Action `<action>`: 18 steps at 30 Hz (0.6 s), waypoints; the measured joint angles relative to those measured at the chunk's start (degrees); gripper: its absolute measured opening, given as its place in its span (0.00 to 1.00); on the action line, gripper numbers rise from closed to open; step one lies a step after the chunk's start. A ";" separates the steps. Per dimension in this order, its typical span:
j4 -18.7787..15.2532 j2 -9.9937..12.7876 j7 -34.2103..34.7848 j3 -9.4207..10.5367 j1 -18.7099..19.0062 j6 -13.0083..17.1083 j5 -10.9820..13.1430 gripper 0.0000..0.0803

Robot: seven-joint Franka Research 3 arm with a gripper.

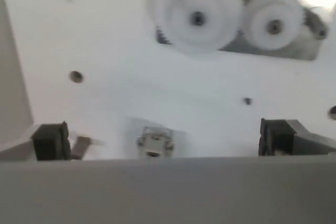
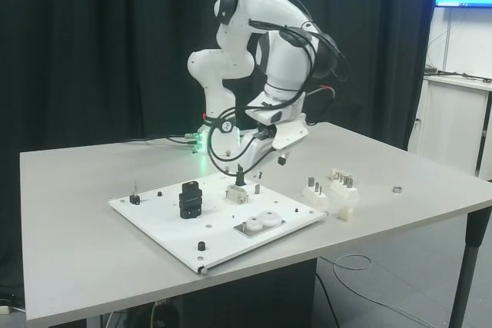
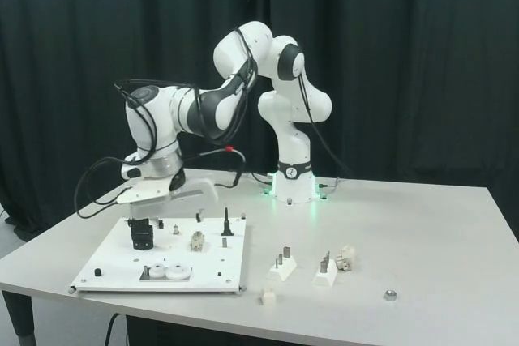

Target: Pick square peg 2.

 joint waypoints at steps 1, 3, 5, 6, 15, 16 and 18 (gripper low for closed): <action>-0.09 -0.04 0.33 0.00 0.29 -0.21 0.00 1.00; -0.45 -0.22 1.18 0.00 0.93 -0.57 0.00 1.00; -1.06 -0.53 2.18 0.03 1.61 -0.69 0.00 1.00; -1.39 -0.69 2.82 0.05 1.96 -0.72 0.00 1.00; -5.78 -3.15 9.95 0.60 5.20 -0.73 0.00 1.00; -6.37 -3.48 10.55 0.61 5.60 -0.71 0.00 1.00; -7.60 -4.21 11.69 0.64 6.44 -0.60 0.00 1.00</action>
